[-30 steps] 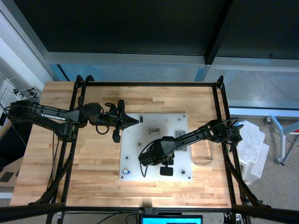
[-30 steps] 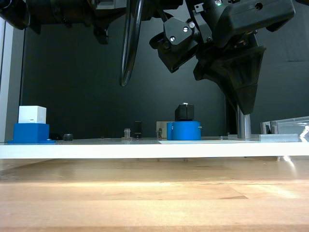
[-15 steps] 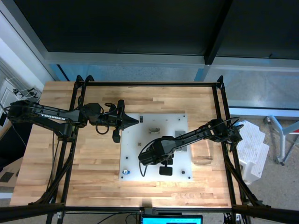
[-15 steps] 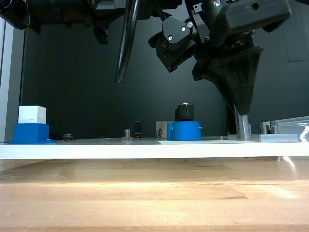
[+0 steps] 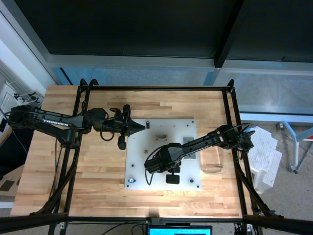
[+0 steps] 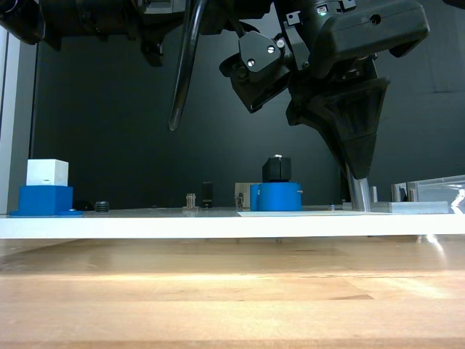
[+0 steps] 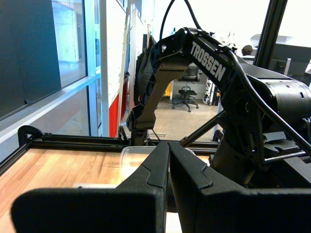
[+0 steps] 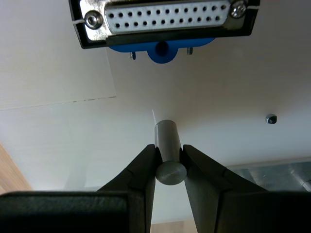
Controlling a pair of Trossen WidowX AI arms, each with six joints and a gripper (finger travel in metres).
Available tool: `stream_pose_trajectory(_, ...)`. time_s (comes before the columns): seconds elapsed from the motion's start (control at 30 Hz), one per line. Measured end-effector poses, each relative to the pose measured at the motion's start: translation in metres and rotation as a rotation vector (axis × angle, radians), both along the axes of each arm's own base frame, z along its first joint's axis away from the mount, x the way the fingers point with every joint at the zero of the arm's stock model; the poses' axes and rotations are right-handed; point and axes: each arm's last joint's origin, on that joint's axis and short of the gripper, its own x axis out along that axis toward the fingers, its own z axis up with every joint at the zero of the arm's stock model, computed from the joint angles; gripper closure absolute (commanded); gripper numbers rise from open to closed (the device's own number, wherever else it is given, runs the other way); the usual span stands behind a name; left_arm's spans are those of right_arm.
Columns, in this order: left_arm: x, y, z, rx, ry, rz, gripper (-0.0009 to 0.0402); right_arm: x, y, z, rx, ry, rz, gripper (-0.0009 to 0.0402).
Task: Pick the 16mm cylinder and install on the taskboard
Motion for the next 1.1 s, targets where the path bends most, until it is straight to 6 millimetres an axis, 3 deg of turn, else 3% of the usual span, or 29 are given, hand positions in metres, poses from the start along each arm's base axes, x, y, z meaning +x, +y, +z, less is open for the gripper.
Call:
stream_pose_trajectory(0.47,0.0000,0.0000,0.0000,0.000,0.000,0.000,0.0393,0.0001,0.0001,0.0001,0.001,-0.001,-0.001,0.0377)
stream_pose_trajectory(0.83,0.0000,0.0000,0.0000,0.000,0.000,0.000,0.0393,0.0023,0.0011,0.0003,0.013,-0.026,-0.003,0.0216)
stream_pose_trajectory(1.1,0.0000,0.0000,0.0002,0.000,-0.001,0.000,0.0393,0.0001,-0.0001,0.0061,-0.027,-0.042,0.005,0.0160)
